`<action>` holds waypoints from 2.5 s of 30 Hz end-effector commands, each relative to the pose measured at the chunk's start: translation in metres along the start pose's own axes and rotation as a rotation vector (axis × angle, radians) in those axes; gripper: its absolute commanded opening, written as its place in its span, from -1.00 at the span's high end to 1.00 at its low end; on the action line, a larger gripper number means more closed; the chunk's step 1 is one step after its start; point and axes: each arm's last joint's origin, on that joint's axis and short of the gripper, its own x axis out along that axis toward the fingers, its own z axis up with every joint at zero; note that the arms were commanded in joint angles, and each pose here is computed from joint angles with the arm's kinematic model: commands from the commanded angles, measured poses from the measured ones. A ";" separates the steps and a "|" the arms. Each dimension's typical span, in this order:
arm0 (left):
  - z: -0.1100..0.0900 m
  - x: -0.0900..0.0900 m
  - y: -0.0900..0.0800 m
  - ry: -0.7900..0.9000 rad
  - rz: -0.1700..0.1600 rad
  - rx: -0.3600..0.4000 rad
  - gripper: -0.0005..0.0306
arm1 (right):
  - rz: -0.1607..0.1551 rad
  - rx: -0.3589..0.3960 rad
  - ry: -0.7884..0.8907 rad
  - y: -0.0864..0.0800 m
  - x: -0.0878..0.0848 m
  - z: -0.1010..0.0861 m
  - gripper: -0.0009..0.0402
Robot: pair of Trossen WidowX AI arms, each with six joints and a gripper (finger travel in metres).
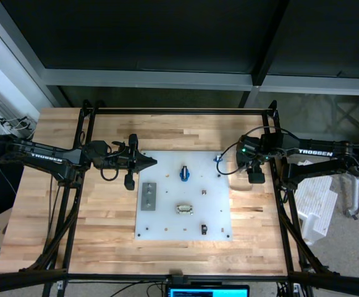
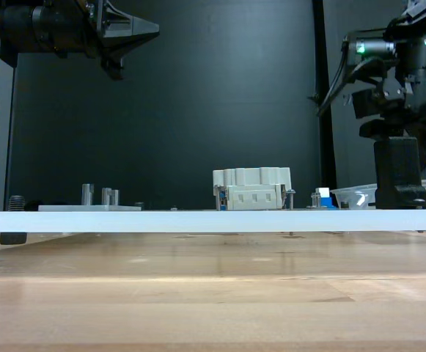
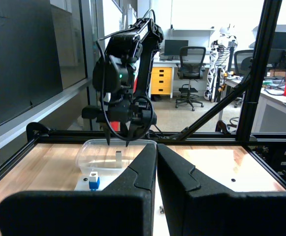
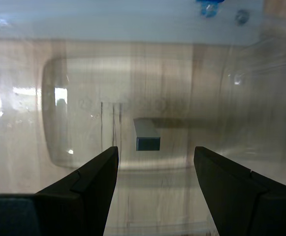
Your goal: Pick the 16mm bar and install on taskboard
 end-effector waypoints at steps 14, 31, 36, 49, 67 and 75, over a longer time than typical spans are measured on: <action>0.000 0.000 0.000 0.000 0.000 0.000 0.97 | 0.025 -0.076 -0.021 0.003 0.021 -0.004 -0.10; 0.000 0.000 0.000 0.000 0.000 0.000 0.96 | 0.032 -0.076 0.002 0.001 0.032 -0.001 -0.10; 0.000 0.000 0.000 0.000 0.000 0.000 0.96 | 0.032 -0.074 0.004 0.001 0.032 -0.002 -0.03; 0.000 0.000 0.000 0.000 0.000 0.000 0.96 | 0.033 -0.074 0.009 0.001 0.032 -0.002 0.29; 0.000 0.000 0.000 0.000 0.000 0.000 0.97 | 0.033 -0.072 0.010 0.001 0.032 -0.003 0.75; 0.000 0.000 0.000 0.000 0.000 0.000 0.96 | 0.036 -0.073 0.019 0.000 0.029 -0.002 0.96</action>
